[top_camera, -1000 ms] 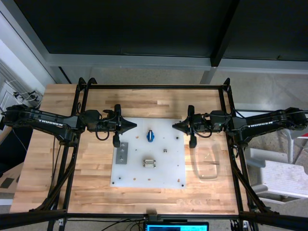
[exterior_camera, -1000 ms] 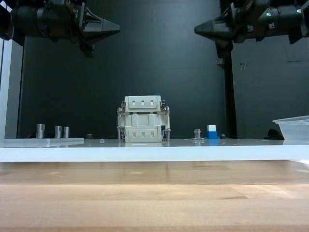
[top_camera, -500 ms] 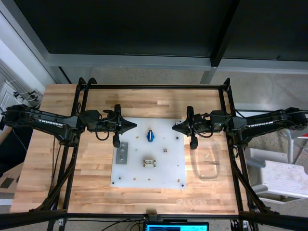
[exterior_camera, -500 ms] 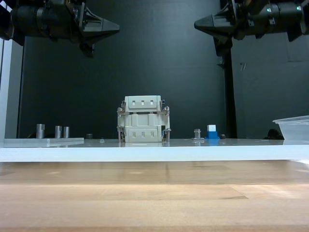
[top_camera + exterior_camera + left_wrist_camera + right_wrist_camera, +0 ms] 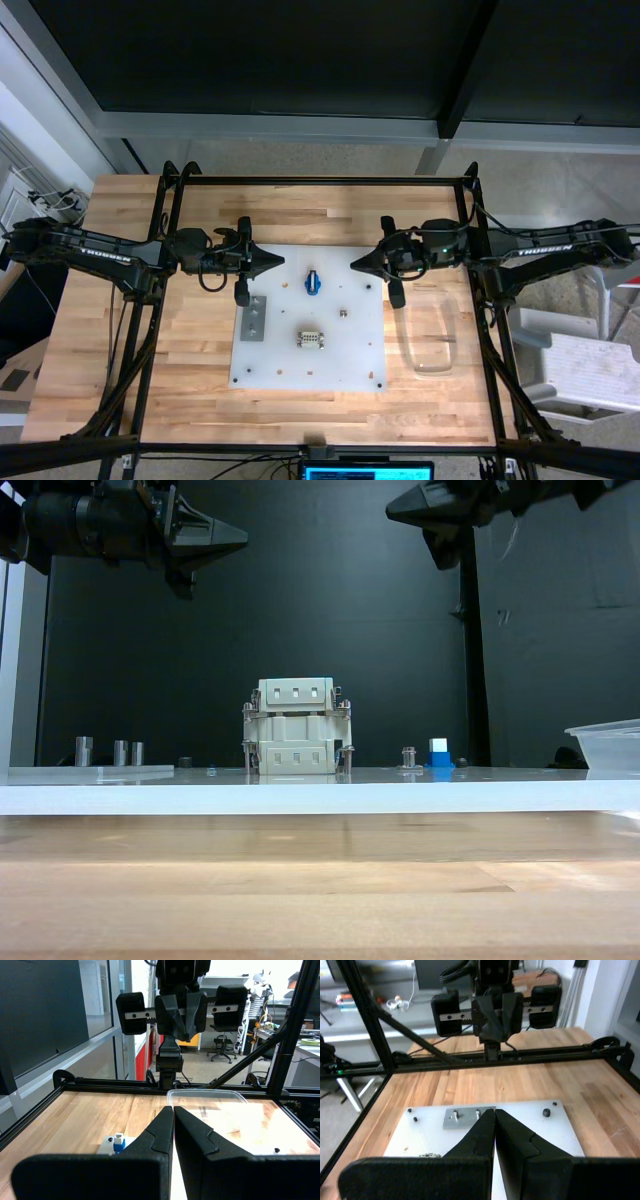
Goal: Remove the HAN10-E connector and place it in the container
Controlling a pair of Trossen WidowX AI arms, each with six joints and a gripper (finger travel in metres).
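Note:
The HAN10-E connector [image 5: 310, 340] is a pale beige block standing on the white board [image 5: 345, 365], near its middle front; the low view shows the connector [image 5: 296, 728] upright with metal screws at its ends. The clear container [image 5: 430, 335] lies on the wood right of the board and shows in the left wrist view as the container [image 5: 207, 1097]. My left gripper [image 5: 283, 262] hovers shut and empty over the board's far left corner, high above it [image 5: 243, 537]. My right gripper [image 5: 353, 265] hovers shut and empty over the far right part, well above the connector [image 5: 392, 513].
A small blue upright piece [image 5: 312, 282] stands at the board's far middle. A grey metal bar [image 5: 254, 319] with pegs lies along the board's left side. A black frame [image 5: 320, 181] rings the wooden table.
My right gripper has shifted left over the board and risen higher in the low view. The left gripper, connector and container have not moved.

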